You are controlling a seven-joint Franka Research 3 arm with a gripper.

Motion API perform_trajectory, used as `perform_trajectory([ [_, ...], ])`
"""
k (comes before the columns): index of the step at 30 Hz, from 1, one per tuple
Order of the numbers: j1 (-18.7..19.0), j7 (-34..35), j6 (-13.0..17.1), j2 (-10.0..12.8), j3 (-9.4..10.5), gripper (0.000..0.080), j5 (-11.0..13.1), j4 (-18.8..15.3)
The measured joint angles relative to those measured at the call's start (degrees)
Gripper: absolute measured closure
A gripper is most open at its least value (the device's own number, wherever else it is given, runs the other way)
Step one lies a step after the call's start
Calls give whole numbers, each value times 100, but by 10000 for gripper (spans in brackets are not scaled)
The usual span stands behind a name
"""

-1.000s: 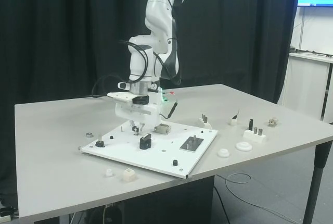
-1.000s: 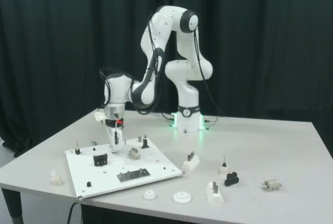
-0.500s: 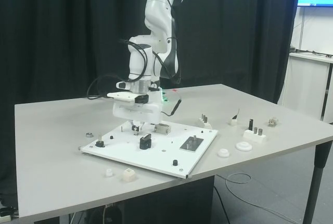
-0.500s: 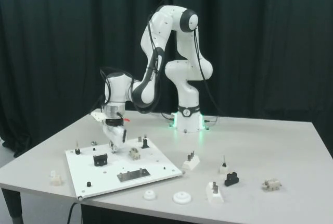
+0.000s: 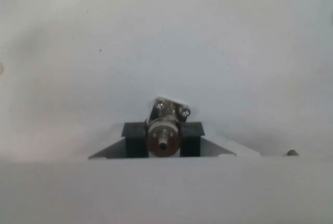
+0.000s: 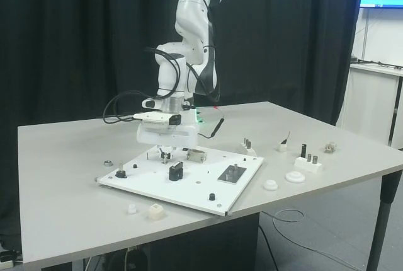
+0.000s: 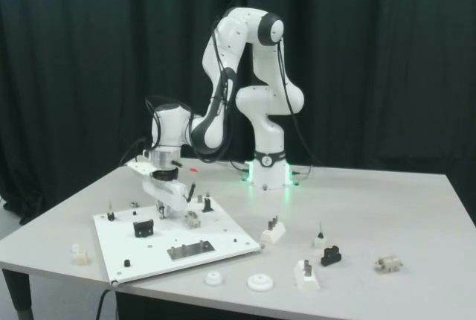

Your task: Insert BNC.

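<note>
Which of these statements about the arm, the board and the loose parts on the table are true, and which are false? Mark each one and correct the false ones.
1. The gripper is over the white board. True.
2. The wrist view shows a metal connector between black blocks. True.
3. The board hangs on the black curtain. False: it lies flat on the grey table.
4. The arm's base stands on the board. False: it is bolted to the table behind the board.
5. Small white parts lie on the table off the board. True.
</note>
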Motion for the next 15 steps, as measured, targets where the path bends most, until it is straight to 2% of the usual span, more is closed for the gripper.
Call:
perform_trajectory([
  [15,-20,-502,49,23,-19,675,0,-1],
])
